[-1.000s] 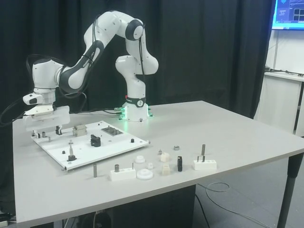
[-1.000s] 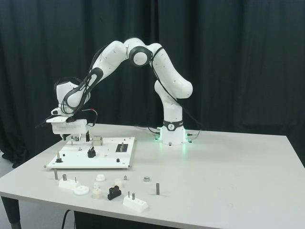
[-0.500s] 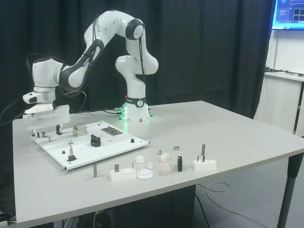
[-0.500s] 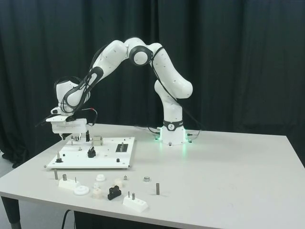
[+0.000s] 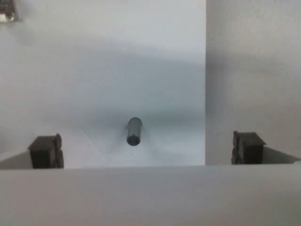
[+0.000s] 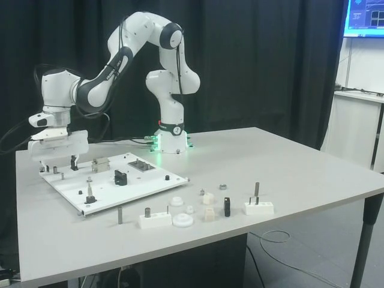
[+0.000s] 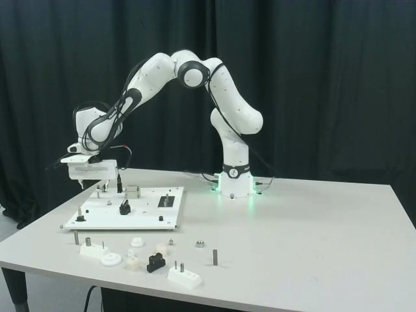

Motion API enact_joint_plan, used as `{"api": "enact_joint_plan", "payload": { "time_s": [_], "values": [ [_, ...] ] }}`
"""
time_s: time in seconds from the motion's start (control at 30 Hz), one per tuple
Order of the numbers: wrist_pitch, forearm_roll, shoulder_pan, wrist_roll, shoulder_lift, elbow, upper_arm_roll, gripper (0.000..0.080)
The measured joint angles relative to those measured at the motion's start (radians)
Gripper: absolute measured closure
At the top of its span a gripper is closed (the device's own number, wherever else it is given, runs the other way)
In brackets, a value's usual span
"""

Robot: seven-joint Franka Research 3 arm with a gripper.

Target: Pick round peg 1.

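Observation:
Round peg 1 is a short grey pin standing upright in the white board. In the wrist view it sits between my two black fingertips, touching neither. My gripper is open and holds nothing. In the first room view the gripper hovers over the far left corner of the board, with the peg below it. The second room view shows the gripper just above that same corner of the board.
The board also carries other pegs, a black clip, a grey block and a dark plate. In front of it lie white blocks, gears, a black piece, a nut and upright pins.
The gripper and wrist have risen a little above the board corner. The peg has stayed in the board and the fingers have stayed open.

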Motion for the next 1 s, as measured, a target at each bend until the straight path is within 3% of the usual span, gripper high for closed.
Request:
{"api": "enact_joint_plan", "payload": {
  "time_s": [1.0],
  "values": [
    [0.001,0.000,0.027,0.001,-0.003,0.049,0.013,0.0003]
  ]
}}
